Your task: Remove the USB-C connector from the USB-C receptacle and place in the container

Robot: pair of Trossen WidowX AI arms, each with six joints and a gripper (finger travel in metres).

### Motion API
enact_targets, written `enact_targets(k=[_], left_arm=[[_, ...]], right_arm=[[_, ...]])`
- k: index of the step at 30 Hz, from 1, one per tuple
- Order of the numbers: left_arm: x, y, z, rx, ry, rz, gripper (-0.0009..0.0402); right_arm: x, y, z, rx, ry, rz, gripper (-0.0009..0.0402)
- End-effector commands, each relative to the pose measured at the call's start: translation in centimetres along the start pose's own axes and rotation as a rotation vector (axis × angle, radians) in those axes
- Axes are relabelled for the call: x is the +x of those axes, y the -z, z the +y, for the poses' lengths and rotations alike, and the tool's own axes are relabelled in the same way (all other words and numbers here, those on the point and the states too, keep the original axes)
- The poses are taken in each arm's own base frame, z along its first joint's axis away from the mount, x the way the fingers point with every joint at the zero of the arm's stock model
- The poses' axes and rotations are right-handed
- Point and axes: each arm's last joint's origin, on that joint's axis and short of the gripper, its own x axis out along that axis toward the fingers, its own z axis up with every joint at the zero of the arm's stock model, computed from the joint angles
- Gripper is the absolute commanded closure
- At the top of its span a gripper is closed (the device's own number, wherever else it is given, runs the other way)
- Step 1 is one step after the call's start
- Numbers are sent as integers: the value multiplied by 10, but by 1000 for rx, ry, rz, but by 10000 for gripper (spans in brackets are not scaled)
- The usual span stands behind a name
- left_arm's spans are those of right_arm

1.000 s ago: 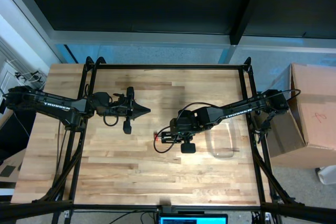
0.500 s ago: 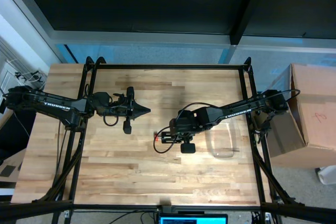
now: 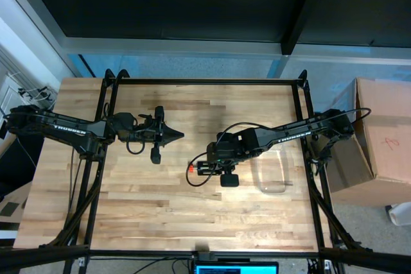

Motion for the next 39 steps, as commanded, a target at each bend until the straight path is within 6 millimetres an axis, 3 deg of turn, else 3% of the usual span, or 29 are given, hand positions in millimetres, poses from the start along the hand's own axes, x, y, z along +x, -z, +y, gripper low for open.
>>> enact_targets(k=[1, 11, 20, 33, 39], left_arm=[[0, 0, 0, 0, 0, 0, 393], [0, 0, 0, 0, 0, 0, 393], [0, 0, 0, 0, 0, 0, 393], [0, 0, 0, 0, 0, 0, 393], [0, 0, 0, 0, 0, 0, 393]], right_arm=[[-3, 3, 1, -1, -2, -4, 394], [-28, 37, 3, -8, -14, -22, 393], [-46, 83, -2, 30, -21, -26, 393], [-53, 150, -8, 97, -26, 7, 392], [-48, 175, -7, 138, -19, 81, 378]])
